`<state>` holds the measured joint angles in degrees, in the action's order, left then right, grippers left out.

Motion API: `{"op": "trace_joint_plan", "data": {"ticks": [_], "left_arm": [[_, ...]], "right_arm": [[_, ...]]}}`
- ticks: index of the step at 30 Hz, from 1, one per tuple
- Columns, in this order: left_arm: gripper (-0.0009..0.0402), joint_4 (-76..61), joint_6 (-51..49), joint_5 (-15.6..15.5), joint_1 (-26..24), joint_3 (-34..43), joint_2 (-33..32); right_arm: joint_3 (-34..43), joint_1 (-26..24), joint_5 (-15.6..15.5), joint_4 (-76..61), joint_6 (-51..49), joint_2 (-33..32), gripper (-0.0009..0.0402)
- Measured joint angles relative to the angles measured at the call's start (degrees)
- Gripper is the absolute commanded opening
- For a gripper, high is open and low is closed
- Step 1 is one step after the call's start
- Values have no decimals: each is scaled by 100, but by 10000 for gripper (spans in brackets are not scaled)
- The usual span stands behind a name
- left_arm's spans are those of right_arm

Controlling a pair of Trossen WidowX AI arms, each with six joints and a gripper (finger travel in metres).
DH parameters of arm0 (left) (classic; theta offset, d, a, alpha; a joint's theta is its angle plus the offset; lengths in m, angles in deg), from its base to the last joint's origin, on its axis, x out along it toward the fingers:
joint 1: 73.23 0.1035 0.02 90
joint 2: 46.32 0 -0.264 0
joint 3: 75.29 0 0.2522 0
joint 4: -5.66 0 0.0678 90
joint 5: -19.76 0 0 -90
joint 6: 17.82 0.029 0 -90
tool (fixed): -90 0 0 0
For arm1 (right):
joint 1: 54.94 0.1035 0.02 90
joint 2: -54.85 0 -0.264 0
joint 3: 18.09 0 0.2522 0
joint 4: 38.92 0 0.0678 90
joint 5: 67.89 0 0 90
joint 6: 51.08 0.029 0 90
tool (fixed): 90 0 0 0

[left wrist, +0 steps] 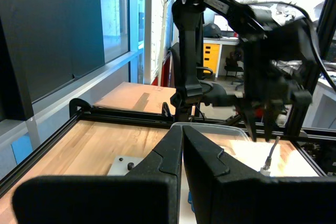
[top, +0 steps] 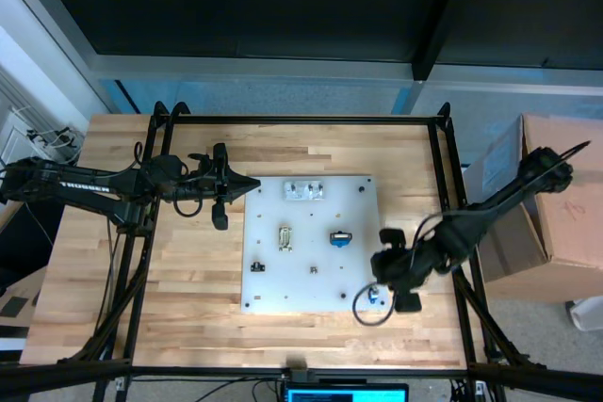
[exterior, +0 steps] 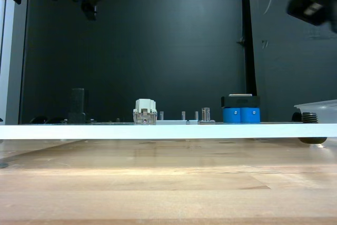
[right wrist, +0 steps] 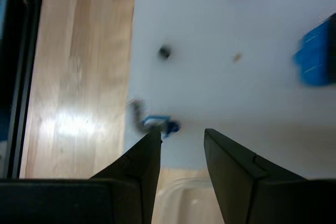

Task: Pick the RJ45 connector and install on the taskboard

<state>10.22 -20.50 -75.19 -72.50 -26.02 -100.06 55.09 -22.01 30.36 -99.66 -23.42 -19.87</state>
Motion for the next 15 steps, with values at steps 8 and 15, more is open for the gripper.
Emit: {"op": "trace_joint_plan", "data": {"ticks": [8, 15], "left_arm": [[0, 0, 0, 0, 0, -2, 2], [0, 0, 2, 2, 0, -2, 0]], "right_arm": [[-4, -1123, 675, 142, -1025, 892, 42], [-28, -2138, 538, 960, -2011, 1283, -3]]}}
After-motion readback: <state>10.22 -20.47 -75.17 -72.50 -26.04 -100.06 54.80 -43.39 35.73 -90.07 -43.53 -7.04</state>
